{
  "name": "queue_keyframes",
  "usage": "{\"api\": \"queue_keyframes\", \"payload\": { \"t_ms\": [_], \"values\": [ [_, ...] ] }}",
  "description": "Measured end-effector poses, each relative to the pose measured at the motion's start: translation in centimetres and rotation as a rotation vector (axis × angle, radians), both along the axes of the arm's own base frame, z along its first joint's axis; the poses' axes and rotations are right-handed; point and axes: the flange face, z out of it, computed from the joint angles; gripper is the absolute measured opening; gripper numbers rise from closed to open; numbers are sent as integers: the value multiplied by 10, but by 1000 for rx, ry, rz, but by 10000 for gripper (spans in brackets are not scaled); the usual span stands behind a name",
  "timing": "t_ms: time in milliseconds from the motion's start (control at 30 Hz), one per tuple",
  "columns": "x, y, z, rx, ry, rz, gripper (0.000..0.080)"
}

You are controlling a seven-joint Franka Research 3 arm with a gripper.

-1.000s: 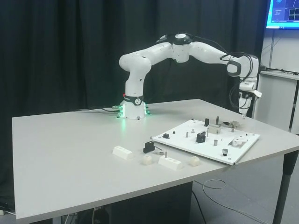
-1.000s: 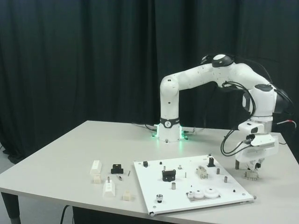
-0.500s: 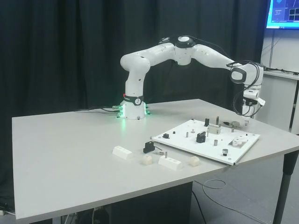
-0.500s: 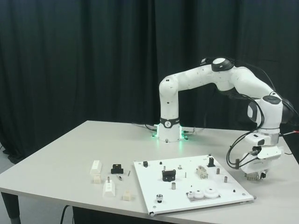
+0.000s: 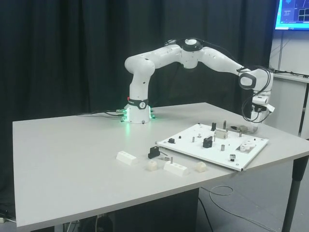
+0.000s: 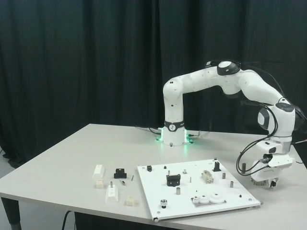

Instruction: Place BNC.

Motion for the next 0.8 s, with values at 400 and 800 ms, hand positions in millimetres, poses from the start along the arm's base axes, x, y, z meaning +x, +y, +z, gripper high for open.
{"api": "queue_keyframes", "payload": {
  "t_ms": [400,800],
  "values": [
    [-2,5,-8,-14,-18,8,161],
    [-3,6,-1,-37,-23,-39,668]
  ]
}}
